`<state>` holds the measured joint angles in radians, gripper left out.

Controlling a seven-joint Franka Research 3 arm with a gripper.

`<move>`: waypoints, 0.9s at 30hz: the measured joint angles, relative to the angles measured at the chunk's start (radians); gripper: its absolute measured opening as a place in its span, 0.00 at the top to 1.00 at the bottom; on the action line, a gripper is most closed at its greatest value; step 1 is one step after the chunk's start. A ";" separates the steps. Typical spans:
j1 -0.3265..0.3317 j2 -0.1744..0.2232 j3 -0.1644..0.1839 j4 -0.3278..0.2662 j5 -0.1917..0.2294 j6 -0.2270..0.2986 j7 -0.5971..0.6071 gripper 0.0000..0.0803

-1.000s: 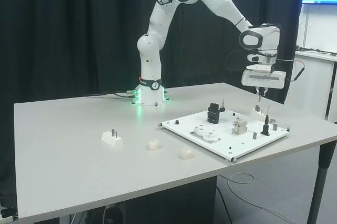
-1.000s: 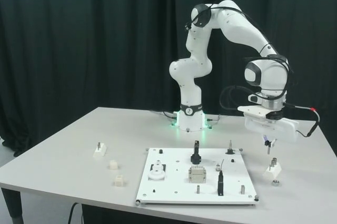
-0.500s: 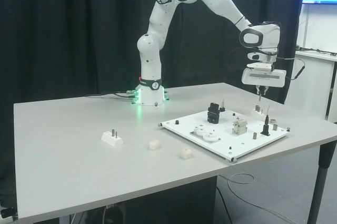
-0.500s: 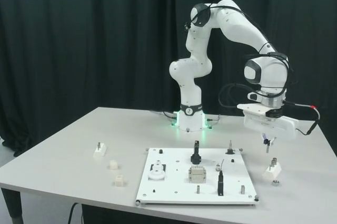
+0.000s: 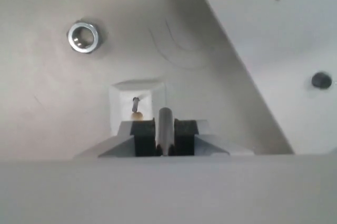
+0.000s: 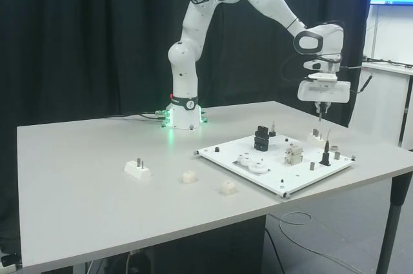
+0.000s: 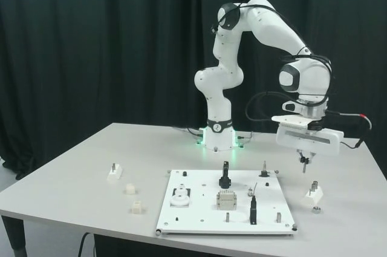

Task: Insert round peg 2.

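I hang above the grey table (image 6: 97, 158) off the side of the white board (image 7: 199, 211), my gripper (image 5: 164, 134) pinching the peg (image 5: 165, 129), a slim grey rod, between my two black fingers (image 5: 141, 137); in the wrist view it stands upright between the pads with its free end pointing down. In the room views the same rod shows as a thin pin hanging below my gripper (image 7: 303, 161) (image 6: 319, 111), clear of everything. Straight beneath it sits the small white holder block (image 5: 137, 105), which has another short pin (image 5: 135, 101) standing in its hollow; whether a second empty hole lies beside that pin I cannot tell. A loose nut (image 5: 83, 36) lies on the table near the block, apart from it. I judge the peg to be light, stiff and smooth, probably metal, so it will not bend but could slip or swing in my pinch if I bump its tip on a rim. My hold is on its upper part, which leaves the lower length free to enter a hole; that seems the right place, provided the rod is plumb. The board carries several fixtures: a black clamp-like part (image 7: 224, 179), white gear wheels (image 7: 179, 196), a boxy white part (image 7: 226, 200) and a few upright pins; which hole is meant for this peg I cannot make out. A snug fit will need careful centring and a gentle push, not force.
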<state>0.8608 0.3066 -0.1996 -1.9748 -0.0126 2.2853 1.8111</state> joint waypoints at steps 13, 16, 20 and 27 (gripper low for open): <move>-0.002 -0.002 -0.051 0.028 -0.020 0.001 -0.293 0.91; -0.002 -0.002 -0.067 0.029 -0.029 0.000 -0.360 0.91; -0.004 -0.002 -0.086 0.029 -0.050 -0.002 -0.409 0.91; -0.018 -0.001 -0.097 0.029 -0.087 -0.019 -0.463 0.91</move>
<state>0.8424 0.3058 -0.2967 -1.9458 -0.0997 2.2667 1.3477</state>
